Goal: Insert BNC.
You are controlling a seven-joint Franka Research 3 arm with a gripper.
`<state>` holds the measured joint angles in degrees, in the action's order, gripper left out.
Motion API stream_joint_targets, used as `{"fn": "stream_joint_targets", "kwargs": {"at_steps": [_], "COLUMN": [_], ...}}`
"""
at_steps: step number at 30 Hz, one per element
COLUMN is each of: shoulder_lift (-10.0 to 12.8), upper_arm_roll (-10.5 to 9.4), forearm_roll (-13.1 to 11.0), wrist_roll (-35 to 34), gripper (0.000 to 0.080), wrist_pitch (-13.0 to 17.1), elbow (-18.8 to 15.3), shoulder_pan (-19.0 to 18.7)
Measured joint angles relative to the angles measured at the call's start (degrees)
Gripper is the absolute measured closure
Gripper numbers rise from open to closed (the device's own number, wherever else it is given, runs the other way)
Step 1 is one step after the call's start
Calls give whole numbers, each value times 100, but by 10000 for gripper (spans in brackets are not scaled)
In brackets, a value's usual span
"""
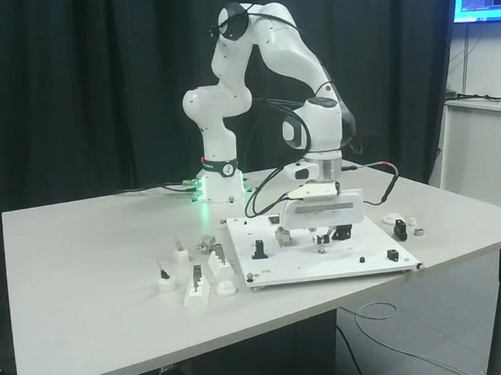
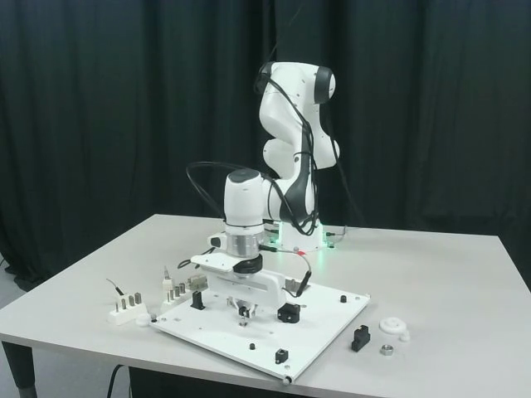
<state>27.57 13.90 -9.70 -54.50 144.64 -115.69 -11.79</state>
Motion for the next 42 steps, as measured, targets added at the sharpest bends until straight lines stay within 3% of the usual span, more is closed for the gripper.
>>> {"fn": "stream_joint_targets", "kwargs": {"at_steps": [42], "shoulder_lift": [42], "upper_arm_roll": [6], "forearm_roll": [0], "wrist_roll": [248], "gripper": [682], "wrist_pitch": [135], "elbow": [3], "shoulder_pan": [20]}}
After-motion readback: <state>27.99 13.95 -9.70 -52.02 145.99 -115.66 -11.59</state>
